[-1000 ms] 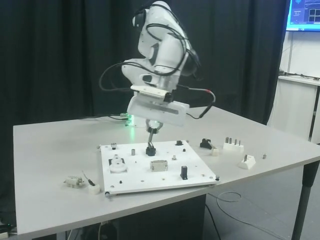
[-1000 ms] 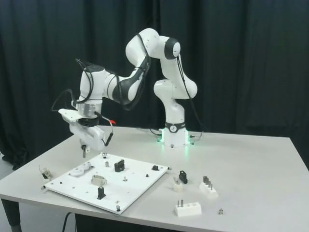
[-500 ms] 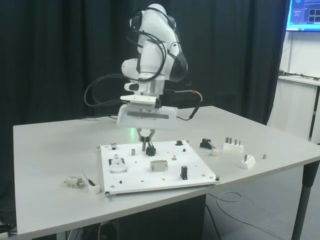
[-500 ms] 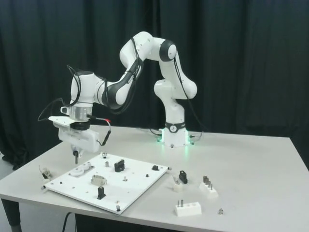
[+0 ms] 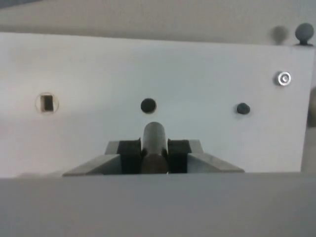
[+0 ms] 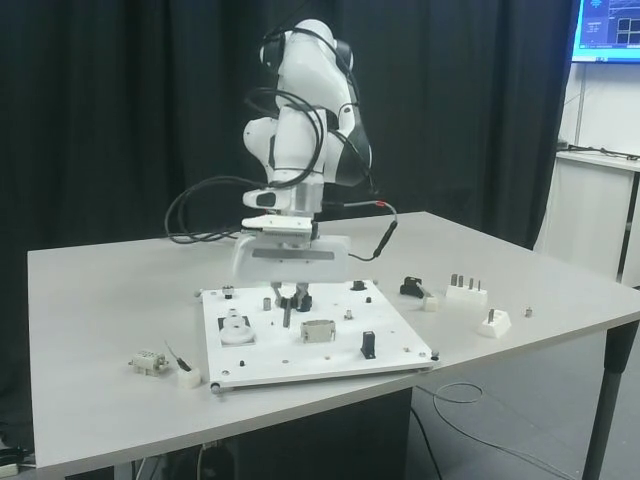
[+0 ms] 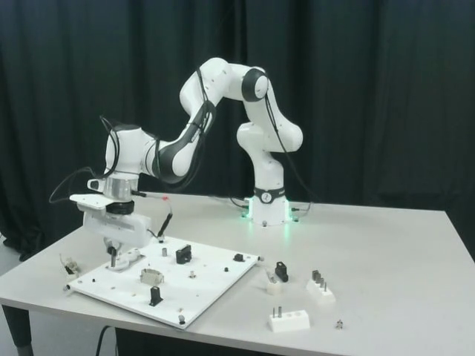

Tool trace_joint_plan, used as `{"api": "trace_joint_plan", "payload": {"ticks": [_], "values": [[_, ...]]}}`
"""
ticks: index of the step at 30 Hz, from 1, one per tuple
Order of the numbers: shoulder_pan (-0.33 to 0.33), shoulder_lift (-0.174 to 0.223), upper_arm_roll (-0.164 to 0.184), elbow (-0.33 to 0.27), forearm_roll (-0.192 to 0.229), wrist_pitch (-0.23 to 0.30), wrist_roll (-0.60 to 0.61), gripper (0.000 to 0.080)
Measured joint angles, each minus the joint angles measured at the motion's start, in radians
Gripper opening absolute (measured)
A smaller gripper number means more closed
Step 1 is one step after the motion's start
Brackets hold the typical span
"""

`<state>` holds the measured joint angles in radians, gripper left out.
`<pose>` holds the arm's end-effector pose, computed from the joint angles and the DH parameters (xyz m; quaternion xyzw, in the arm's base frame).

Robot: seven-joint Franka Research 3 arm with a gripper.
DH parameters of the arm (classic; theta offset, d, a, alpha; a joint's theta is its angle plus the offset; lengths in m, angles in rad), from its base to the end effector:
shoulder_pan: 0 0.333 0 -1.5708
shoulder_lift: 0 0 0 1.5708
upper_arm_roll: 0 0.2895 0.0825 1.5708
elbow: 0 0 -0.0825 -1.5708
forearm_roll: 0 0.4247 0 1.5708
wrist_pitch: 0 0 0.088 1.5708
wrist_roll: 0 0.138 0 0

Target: Insert round peg 3.

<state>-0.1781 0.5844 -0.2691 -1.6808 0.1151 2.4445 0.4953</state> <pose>0.6570 -0.2976 0.2136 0.8807 -0.4618 0.1018 0.0275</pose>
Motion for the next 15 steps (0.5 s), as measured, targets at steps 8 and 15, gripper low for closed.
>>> {"api": "trace_joint_plan", "payload": {"ticks": [8,15], "values": [[-0.009,0.06,0.0,0.049,0.033,0.001,-0.027,0.011],[-0.017,0.108,0.0,0.093,0.059,-0.003,-0.048,0.011]]}}
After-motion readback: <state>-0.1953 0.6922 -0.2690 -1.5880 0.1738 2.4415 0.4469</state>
